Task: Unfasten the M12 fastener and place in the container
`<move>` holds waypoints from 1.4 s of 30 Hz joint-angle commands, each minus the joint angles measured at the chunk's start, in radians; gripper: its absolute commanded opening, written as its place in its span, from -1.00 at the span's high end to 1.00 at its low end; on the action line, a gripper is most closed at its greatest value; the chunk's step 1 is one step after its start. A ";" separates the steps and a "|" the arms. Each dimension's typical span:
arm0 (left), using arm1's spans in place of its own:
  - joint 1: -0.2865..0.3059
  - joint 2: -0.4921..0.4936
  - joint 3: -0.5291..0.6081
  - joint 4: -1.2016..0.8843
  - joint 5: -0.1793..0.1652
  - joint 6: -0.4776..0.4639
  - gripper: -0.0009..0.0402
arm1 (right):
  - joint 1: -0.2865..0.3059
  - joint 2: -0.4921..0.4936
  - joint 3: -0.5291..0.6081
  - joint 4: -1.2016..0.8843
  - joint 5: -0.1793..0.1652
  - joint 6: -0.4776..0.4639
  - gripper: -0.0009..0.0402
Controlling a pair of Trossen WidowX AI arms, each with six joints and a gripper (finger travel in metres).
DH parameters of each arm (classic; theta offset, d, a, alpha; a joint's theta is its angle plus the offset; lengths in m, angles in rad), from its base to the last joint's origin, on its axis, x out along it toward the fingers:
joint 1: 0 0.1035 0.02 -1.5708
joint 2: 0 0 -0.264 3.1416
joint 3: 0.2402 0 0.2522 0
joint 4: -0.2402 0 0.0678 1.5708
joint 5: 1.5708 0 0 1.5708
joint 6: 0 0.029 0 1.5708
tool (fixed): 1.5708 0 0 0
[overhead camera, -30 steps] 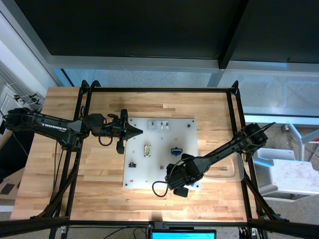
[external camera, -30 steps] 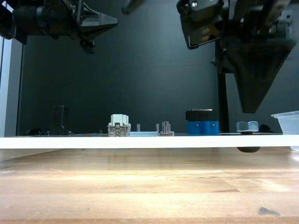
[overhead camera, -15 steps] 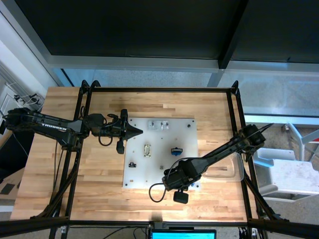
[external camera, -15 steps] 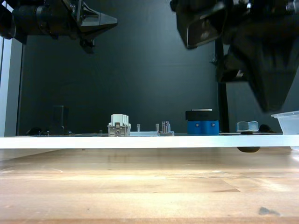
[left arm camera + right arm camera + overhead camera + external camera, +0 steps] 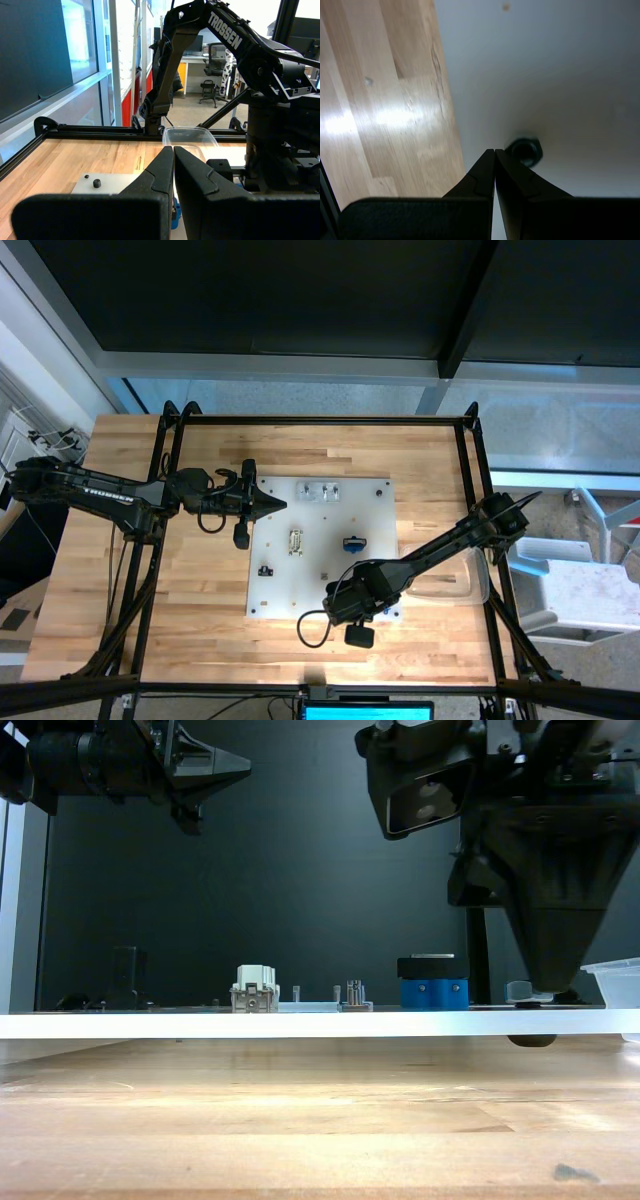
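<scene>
Hovering the right pincer [image 5: 543, 988], closed on nothing, just beside the M12 fastener [image 5: 524, 151] seemingly on its stud at the low view's lower right, needing reopening around it before unfastening; parking the left pincer [image 5: 240, 763] closed, upper left.

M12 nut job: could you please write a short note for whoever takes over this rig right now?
Left gripper: shut, empty, parked high over the white board's far left part.
Right gripper: shut on nothing, tip down at the board, just beside the M12 nut.
M12 nut: near the board's near right edge, apparently on its stud, not gripped.
Container: right of the board; the nut is not in it.
Done: nothing that shows. Left: open the right gripper, grip the nut, unscrew it, drop it in the container.
</scene>
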 commanded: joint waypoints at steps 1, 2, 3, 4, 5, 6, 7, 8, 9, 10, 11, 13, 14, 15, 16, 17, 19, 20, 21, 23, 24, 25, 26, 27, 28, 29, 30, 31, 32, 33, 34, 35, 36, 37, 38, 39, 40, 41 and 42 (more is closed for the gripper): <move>0.000 0.000 0.000 0.000 0.000 0.000 0.96 | -0.001 0.001 -0.001 -0.003 0.001 0.002 0.96; 0.000 0.000 0.000 0.000 0.000 0.000 0.96 | -0.001 0.000 -0.001 -0.005 0.001 0.003 0.96; 0.000 0.000 0.000 0.000 0.000 0.000 0.96 | -0.001 0.000 -0.001 -0.007 0.002 0.004 0.96; 0.000 0.000 0.000 0.000 0.000 0.000 0.96 | -0.001 0.000 -0.001 -0.008 0.002 0.004 0.96; 0.000 0.000 0.000 0.000 0.000 0.000 0.96 | -0.001 0.000 -0.001 -0.008 0.002 0.004 0.96; 0.000 0.000 0.000 0.000 0.000 0.000 0.96 | -0.001 0.000 -0.001 -0.009 0.002 0.004 0.96; 0.000 0.000 0.000 0.000 0.000 0.000 0.96 | -0.001 0.000 -0.001 -0.009 0.002 0.004 0.96; 0.000 0.000 0.000 0.000 0.000 0.000 0.96 | -0.001 0.000 -0.001 -0.011 0.002 0.003 0.96; 0.000 0.000 0.000 0.000 0.000 0.000 0.96 | -0.001 0.000 -0.001 -0.015 0.002 0.002 0.96; 0.000 0.000 0.000 0.000 0.000 0.000 0.96 | -0.001 0.000 -0.001 -0.024 0.004 0.001 0.96; 0.000 0.000 0.000 0.000 0.000 0.000 0.96 | -0.001 -0.002 -0.001 -0.042 0.023 0.002 0.96; 0.000 0.000 0.000 0.000 0.000 0.000 0.96 | -0.001 -0.008 0.000 -0.084 0.096 0.018 0.96; 0.000 0.000 0.000 0.000 0.000 0.000 0.96 | 0.000 -0.016 0.001 -0.109 0.143 0.044 0.96; 0.000 0.000 0.000 0.000 0.000 0.000 0.96 | 0.000 -0.020 0.003 -0.128 0.189 0.077 0.96; 0.000 0.000 0.000 0.000 0.000 0.000 0.96 | 0.000 -0.025 0.004 -0.143 0.224 0.109 0.96; 0.000 0.000 0.000 0.000 0.000 0.000 0.96 | 0.001 -0.032 0.006 -0.152 0.245 0.127 0.96; 0.000 0.000 0.000 0.000 0.000 0.000 0.96 | 0.001 -0.042 0.008 -0.155 0.252 0.132 0.96; 0.000 0.000 0.000 0.000 0.000 0.000 0.96 | 0.002 -0.043 0.010 -0.156 0.252 0.133 0.96; 0.000 0.000 0.000 0.000 0.000 0.000 0.96 | 0.002 -0.045 0.011 -0.156 0.251 0.133 0.96; 0.000 0.000 0.000 0.000 0.000 0.000 0.96 | 0.003 -0.045 0.015 -0.159 0.232 0.132 0.96; 0.000 0.000 0.000 0.000 0.000 0.000 0.96 | 0.003 -0.045 0.017 -0.159 0.216 0.133 0.96; 0.000 0.000 0.000 0.000 0.000 0.000 0.96 | 0.003 -0.045 0.018 -0.159 0.200 0.133 0.96; 0.000 0.000 0.000 0.000 0.000 0.000 0.96 | 0.004 -0.046 0.019 -0.159 0.185 0.134 0.96; 0.000 0.000 0.000 0.000 0.000 0.000 0.96 | 0.005 -0.046 0.019 -0.159 0.171 0.133 0.96; 0.000 0.000 0.000 0.000 0.000 0.000 0.96 | 0.006 -0.046 0.021 -0.158 0.155 0.132 0.96; 0.000 0.000 0.000 0.000 0.000 0.000 0.96 | 0.006 -0.046 0.022 -0.154 0.145 0.132 0.96; 0.000 0.000 0.000 0.000 0.000 0.000 0.96 | 0.008 -0.046 0.023 -0.151 0.130 0.131 0.96; 0.000 0.000 0.000 0.000 0.000 0.000 0.96 | 0.009 -0.046 0.025 -0.149 0.120 0.130 0.96; 0.000 0.000 0.000 0.000 0.000 0.000 0.96 | 0.010 -0.046 0.029 -0.147 0.104 0.131 0.96; 0.000 0.000 0.000 0.000 0.000 0.000 0.96 | 0.011 -0.046 0.034 -0.143 0.089 0.130 0.96; 0.000 0.000 0.000 0.000 0.000 0.000 0.96 | 0.011 -0.046 0.040 -0.135 0.069 0.125 0.96; 0.000 0.000 0.000 0.000 0.000 0.000 0.96 | 0.013 -0.046 0.042 -0.122 0.048 0.119 0.96; 0.000 0.000 0.000 0.000 0.000 0.000 0.96 | 0.014 -0.046 0.047 -0.112 0.030 0.108 0.96; 0.000 0.000 0.000 0.000 0.000 0.000 0.96 | 0.015 -0.046 0.050 -0.100 0.011 0.100 0.96; 0.000 0.000 0.000 0.000 0.000 0.000 0.96 | 0.016 -0.046 0.052 -0.089 -0.009 0.097 0.96; 0.000 0.000 0.000 0.000 0.000 0.000 0.96 | 0.016 -0.046 0.052 -0.077 -0.014 0.095 0.96; 0.000 0.000 0.000 0.000 0.000 0.000 0.96 | 0.016 -0.046 0.052 -0.068 -0.019 0.095 0.96; 0.000 0.000 0.000 0.000 0.000 0.000 0.96 | 0.017 -0.046 0.051 -0.061 -0.018 0.093 0.96; 0.000 0.000 0.000 0.000 0.000 0.000 0.96 | 0.018 -0.046 0.048 -0.053 -0.018 0.093 0.96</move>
